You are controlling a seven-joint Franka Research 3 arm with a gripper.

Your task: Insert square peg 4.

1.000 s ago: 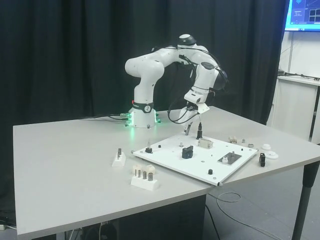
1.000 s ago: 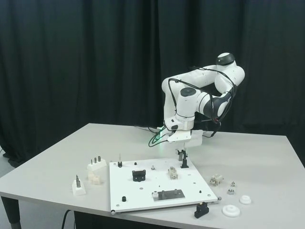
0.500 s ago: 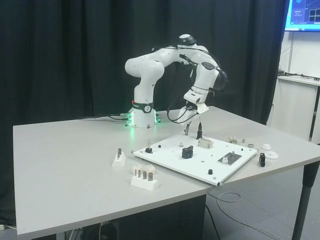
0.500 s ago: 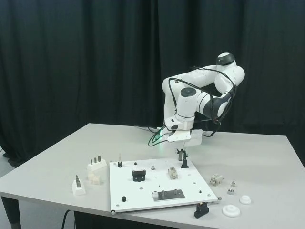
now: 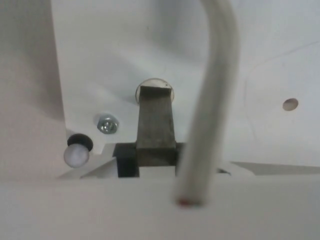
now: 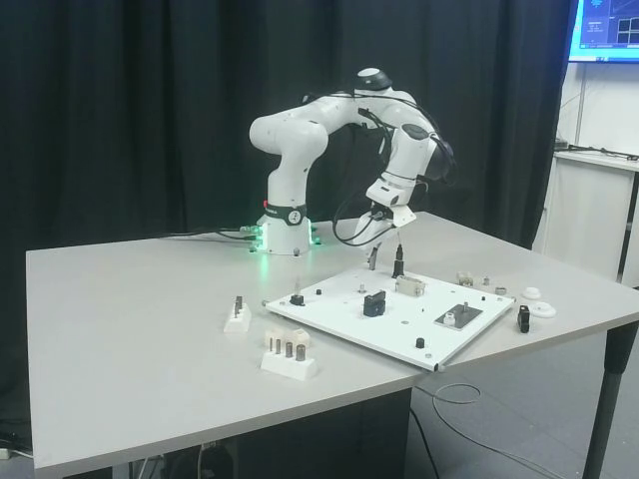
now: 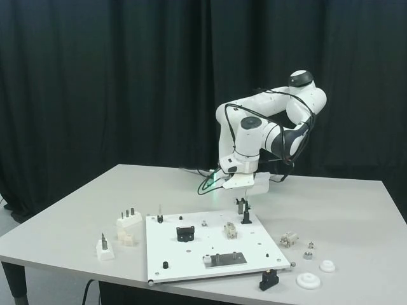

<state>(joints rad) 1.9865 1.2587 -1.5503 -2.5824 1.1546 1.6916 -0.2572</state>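
Note:
A grey square peg [image 5: 156, 125] sits between the black fingers [image 5: 126, 159] of my gripper [image 5: 156, 161], which is shut on its upper end. Its lower end meets a round hole [image 5: 155, 86] in the white board [image 5: 110, 60], close to the board's far corner. In the room views the gripper [image 6: 375, 245] [image 7: 240, 199] hangs over the board's back edge with the peg [image 6: 371, 259] [image 7: 240, 206] upright below it. How deep the peg sits in the hole is hidden. A white cable [image 5: 210, 100] crosses in front.
Beside the hole lie a nut [image 5: 107, 124] and a black corner foot [image 5: 78, 145]. A black fixture [image 6: 397, 265] stands right by the peg. The board [image 7: 191, 264] carries more fixtures. White peg holders [image 6: 290, 351] [image 6: 238, 314] and small loose parts [image 6: 534, 304] lie on the grey table.
The hand has shifted slightly toward the arm's base, the peg staying in its grip over the board's far corner. Nothing else has moved.

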